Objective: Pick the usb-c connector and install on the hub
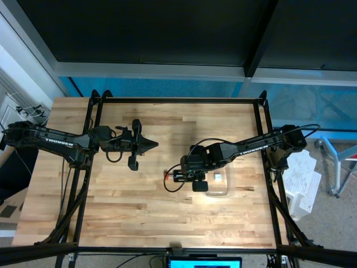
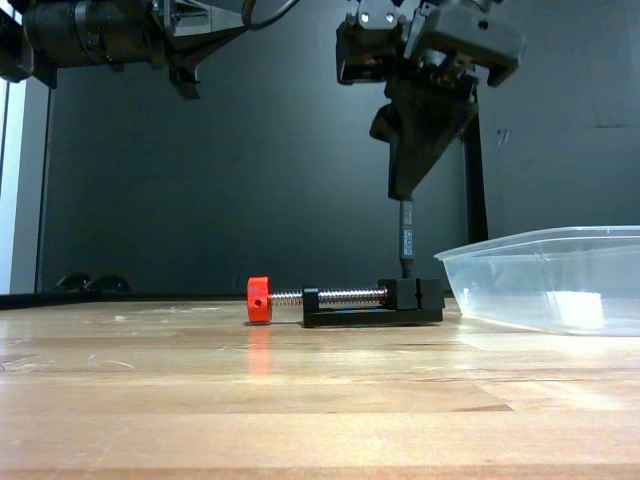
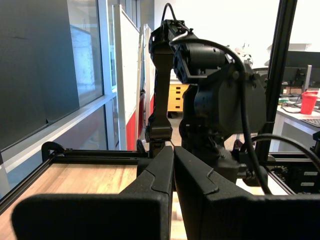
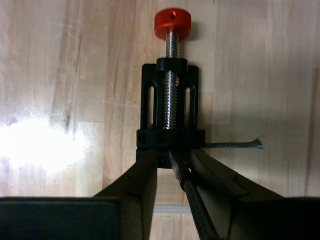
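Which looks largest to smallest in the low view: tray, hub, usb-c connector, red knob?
Clear plastic tray
hub
then usb-c connector, held by the right gripper over the hub, and red knob: too alike to rank.
Left gripper parked high, left side.

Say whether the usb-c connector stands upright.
Upright: the right gripper holds the usb-c connector vertical, tip at the hub; left gripper hangs shut, away at left.

I am seeing both arms in matte black, each one carrying white TROSSEN lettering along a long link. Black cables are looping beside the wrists. The left gripper, above the left half of the table, and the right gripper, near the middle, are showing flat, wedge-shaped black fingers.
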Controlling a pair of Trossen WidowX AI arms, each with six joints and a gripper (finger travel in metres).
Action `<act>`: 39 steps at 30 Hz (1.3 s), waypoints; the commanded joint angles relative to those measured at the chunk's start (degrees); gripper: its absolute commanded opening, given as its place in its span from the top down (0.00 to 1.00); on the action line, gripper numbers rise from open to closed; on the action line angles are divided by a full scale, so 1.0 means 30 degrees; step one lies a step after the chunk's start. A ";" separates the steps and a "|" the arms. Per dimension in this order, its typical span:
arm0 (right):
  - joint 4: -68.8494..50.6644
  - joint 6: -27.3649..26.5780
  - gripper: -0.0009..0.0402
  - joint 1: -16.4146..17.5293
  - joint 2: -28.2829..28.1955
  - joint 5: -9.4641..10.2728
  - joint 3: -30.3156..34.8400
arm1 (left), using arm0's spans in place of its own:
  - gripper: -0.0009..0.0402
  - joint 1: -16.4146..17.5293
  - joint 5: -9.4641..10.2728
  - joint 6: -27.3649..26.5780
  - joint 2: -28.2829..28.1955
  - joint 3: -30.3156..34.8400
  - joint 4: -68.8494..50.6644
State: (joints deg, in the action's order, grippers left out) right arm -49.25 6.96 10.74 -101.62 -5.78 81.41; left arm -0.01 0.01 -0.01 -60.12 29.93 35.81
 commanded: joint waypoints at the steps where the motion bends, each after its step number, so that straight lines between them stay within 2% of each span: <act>1: -0.0379 0.0015 0.66 -0.0022 0.0284 -0.0073 0.0437 | 0.98 0.0000 0.0000 0.0000 0.0000 0.0007 0.0007; 8: -0.1770 0.0022 0.57 -0.0044 0.1348 -0.0058 0.0532 | 0.98 0.0007 0.0000 0.0000 0.0007 0.0007 0.0007; 14: -0.3031 0.0015 0.54 -0.0044 0.2696 -0.0051 0.0481 | 0.98 0.0007 0.0000 0.0000 0.0000 0.0007 0.0007; 27: -0.2783 0.0022 0.60 -0.0306 0.4248 -0.0007 0.0138 | 0.98 0.0007 0.0000 0.0000 0.0007 0.0007 0.0007; 32: -0.1377 -0.0240 0.65 -0.1137 0.6149 -0.0044 -0.1173 | 0.98 0.0000 0.0000 0.0000 0.0000 0.0007 0.0007; 39: 0.3344 -0.1013 0.73 -0.2011 0.9275 -0.0233 -0.4080 | 0.98 0.0000 0.0000 0.0000 0.0000 0.0007 0.0007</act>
State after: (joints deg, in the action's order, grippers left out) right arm -42.17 4.16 5.17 -75.33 -6.35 70.83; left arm -0.01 0.01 -0.01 -60.12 29.93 35.83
